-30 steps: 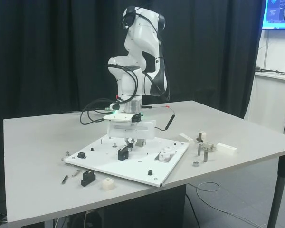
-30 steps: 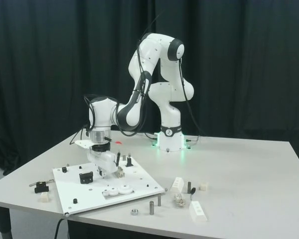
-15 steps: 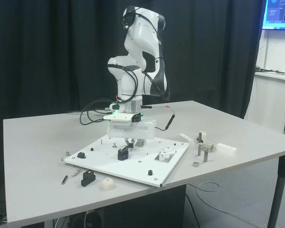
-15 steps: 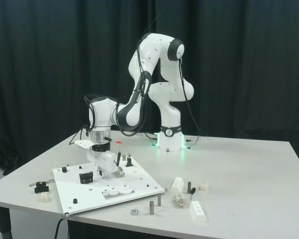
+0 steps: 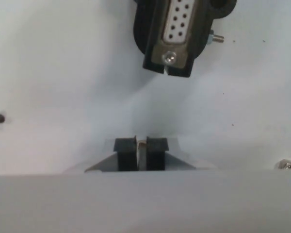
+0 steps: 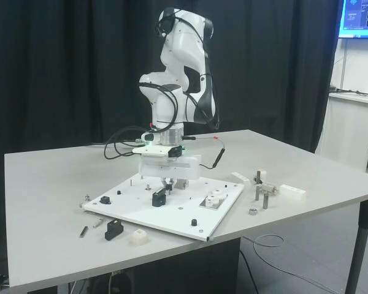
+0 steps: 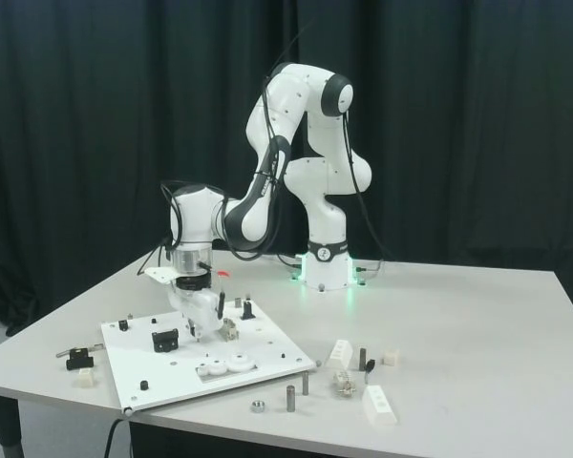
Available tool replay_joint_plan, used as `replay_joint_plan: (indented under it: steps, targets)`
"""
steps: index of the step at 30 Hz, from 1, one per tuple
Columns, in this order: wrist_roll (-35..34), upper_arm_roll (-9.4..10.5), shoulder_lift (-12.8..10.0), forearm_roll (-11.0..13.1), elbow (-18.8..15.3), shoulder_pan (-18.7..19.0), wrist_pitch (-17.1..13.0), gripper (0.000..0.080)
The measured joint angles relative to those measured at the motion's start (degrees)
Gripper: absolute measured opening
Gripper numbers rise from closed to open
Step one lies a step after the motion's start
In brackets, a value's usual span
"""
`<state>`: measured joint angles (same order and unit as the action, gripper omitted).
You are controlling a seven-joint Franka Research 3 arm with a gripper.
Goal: Remove square peg 1.
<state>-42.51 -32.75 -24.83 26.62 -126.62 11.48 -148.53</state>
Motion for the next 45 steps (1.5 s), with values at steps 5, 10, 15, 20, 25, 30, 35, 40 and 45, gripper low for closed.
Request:
replay_joint_plan:
  steps: [5, 10, 15, 20, 25, 30, 35, 40, 45]
  targets:
    - [-0.24, -0.04, 0.40, 0.00, -0.19, 0.00, 0.09, 0.0038]
    - [-0.25, -0.10, 0.81, 0.00, -0.40, -0.01, 0.21, 0.0038]
    - [-0.25, -0.14, 0.96, 0.00, -0.46, -0.01, 0.24, 0.0038]
    - [-0.25, -0.16, 1.02, 0.00, -0.49, 0.00, 0.24, 0.0038]
    - [-0.23, -0.18, 1.03, 0.00, -0.49, 0.00, 0.15, 0.0038]
    - [-0.09, -0.19, 1.03, -0.01, -0.49, 0.00, -0.11, 0.0038]
    - [0.03, -0.19, 1.03, -0.01, -0.50, 0.00, -0.20, 0.0037]
    - [0.04, -0.19, 1.03, -0.01, -0.50, 0.01, -0.22, 0.0037]
    - [0.04, -0.20, 1.04, -0.02, -0.50, 0.03, -0.21, 0.0037]
